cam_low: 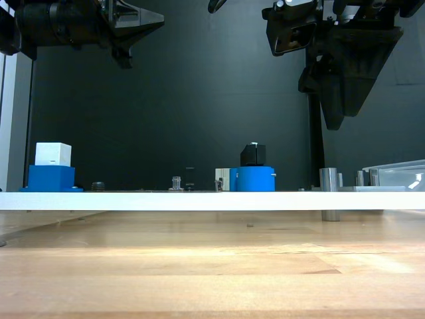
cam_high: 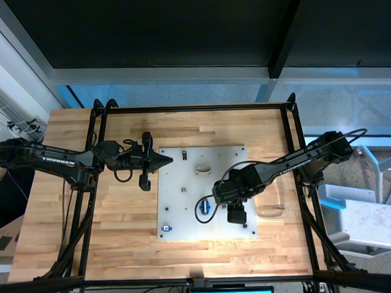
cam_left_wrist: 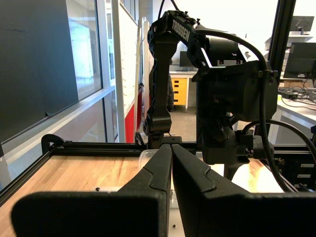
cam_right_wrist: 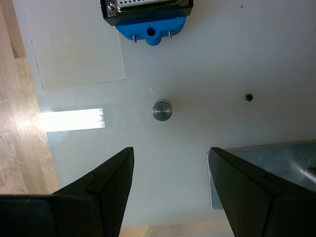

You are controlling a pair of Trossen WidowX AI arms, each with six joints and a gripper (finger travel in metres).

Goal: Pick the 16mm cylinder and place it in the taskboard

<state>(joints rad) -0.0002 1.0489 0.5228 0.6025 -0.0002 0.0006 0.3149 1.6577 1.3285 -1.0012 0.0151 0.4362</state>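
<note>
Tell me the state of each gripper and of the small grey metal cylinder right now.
Small dull-grey 16mm cylinder: upright on the flat white square taskboard, ungripped.
Left gripper: shut, empty, raised at the taskboard's left edge.
Right gripper: open, empty, above the cylinder.

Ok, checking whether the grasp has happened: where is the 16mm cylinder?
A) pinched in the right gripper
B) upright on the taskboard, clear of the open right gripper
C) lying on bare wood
B: the 16mm cylinder stands end-up on the taskboard, untouched, with the right gripper open above it; the left gripper is shut, over the board's left edge.
</note>
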